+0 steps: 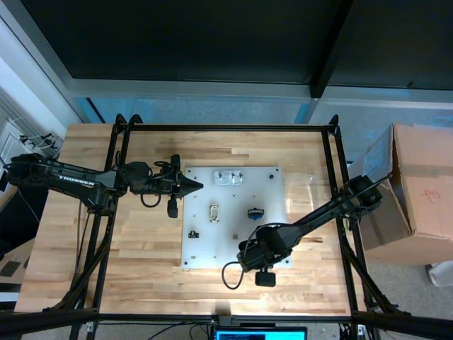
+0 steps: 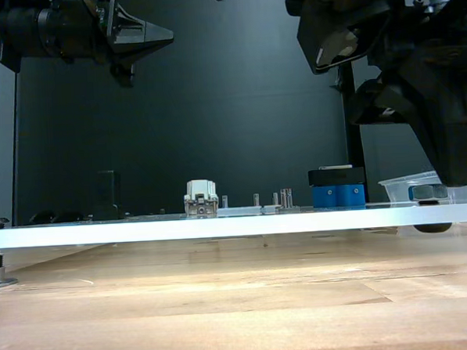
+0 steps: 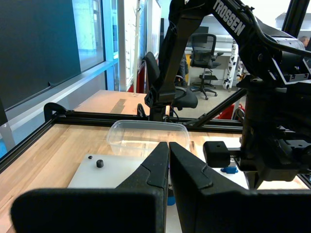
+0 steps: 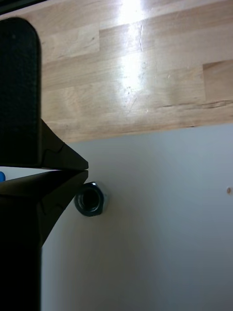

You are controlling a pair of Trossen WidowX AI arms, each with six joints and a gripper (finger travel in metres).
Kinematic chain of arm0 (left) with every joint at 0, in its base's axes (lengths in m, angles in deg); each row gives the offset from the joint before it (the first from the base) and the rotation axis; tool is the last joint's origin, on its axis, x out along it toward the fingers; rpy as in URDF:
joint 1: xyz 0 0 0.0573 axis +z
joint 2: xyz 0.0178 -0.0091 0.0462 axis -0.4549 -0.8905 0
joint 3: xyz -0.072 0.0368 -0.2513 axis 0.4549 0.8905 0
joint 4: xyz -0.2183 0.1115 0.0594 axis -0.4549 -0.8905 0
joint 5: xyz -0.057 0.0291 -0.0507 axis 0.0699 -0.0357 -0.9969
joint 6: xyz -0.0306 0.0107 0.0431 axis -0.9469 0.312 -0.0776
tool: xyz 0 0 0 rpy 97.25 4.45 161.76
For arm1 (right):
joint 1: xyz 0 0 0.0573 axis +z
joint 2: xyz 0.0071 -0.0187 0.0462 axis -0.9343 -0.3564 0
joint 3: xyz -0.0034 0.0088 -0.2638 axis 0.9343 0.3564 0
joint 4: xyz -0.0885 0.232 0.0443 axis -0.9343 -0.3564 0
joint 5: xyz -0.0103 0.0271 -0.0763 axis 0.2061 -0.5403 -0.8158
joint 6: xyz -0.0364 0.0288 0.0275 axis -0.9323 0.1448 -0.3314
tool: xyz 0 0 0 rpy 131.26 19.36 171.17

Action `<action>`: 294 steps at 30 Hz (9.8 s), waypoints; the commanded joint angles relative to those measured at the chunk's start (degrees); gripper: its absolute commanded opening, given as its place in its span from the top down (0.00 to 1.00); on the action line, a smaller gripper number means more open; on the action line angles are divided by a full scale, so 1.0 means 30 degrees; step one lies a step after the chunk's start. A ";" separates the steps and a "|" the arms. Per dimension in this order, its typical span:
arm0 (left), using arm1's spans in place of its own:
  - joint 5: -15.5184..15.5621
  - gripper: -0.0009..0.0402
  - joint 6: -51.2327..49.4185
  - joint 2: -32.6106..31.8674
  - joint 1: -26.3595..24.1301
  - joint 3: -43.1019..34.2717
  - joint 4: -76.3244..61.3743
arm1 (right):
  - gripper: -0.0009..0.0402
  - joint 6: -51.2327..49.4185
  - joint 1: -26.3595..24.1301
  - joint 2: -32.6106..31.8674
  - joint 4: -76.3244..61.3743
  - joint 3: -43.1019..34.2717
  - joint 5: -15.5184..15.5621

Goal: Unfasten the M12 nut and place it in the container

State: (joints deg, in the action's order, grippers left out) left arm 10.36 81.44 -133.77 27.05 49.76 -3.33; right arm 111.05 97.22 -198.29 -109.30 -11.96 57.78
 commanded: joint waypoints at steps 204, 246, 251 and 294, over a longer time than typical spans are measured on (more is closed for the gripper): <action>-0.0007 0.98 0.0000 0.0000 0.0007 -0.0007 0.0015 | 0.98 0.2769 0.0022 0.1290 -0.2914 -0.0240 -0.1792; -0.0007 0.98 0.0000 0.0000 0.0000 -0.0007 0.0015 | 0.64 0.0525 0.0007 -0.0845 -0.0707 -0.0794 -0.2550; -0.0007 0.98 0.0000 0.0000 0.0000 -0.0007 0.0015 | 0.78 -0.0066 0.0007 -0.0845 -0.0809 -0.0794 -0.2368; -0.0007 0.98 0.0000 0.0000 0.0000 -0.0007 0.0007 | 0.96 -1.1227 -0.1413 0.4167 -0.4000 -0.0852 -0.1574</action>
State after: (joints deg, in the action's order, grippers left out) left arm 10.36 81.44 -133.77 27.05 49.76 -3.30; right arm 76.43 93.46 -186.64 -120.97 -14.94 53.12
